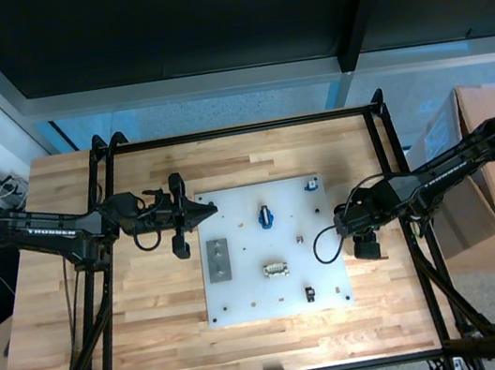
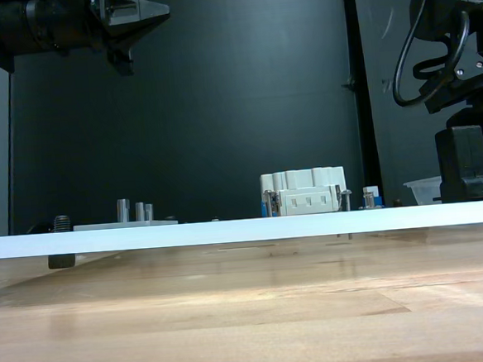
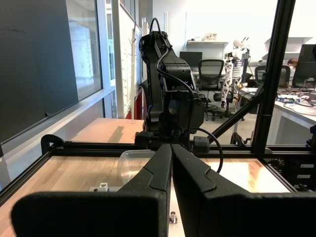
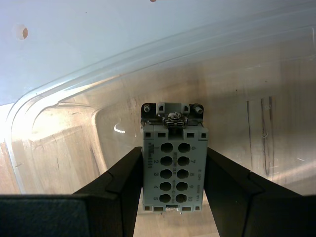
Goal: Remove the HAN10E connector from the taskboard and place in the container
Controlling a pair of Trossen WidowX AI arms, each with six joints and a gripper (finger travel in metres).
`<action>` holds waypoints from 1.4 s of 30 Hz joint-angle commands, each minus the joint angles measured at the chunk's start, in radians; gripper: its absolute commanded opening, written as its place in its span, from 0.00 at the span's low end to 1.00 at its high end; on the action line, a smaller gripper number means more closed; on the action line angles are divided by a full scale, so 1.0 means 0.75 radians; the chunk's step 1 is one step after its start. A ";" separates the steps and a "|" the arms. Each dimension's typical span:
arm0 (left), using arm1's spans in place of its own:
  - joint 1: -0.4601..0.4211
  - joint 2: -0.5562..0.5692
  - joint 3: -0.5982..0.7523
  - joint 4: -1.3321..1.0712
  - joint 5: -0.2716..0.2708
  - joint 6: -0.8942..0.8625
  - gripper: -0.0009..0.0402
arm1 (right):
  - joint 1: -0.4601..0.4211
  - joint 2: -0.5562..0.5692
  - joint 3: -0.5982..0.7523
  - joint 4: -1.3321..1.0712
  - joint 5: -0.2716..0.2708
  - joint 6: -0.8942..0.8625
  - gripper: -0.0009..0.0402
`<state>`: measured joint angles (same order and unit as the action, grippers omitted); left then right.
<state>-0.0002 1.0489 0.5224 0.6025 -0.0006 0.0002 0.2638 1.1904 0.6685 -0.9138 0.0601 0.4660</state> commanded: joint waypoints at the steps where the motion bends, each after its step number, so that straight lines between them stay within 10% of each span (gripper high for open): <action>1: 0.001 0.001 0.001 0.000 0.000 0.000 0.02 | 0.000 0.001 0.001 0.001 0.001 -0.001 0.09; 42: 0.001 0.001 0.001 0.000 0.001 0.000 0.02 | 0.000 0.001 0.001 0.014 0.001 -0.001 0.09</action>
<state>-0.0002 1.0489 0.5224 0.6025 -0.0006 0.0002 0.2638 1.1904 0.6685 -0.9035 0.0605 0.4660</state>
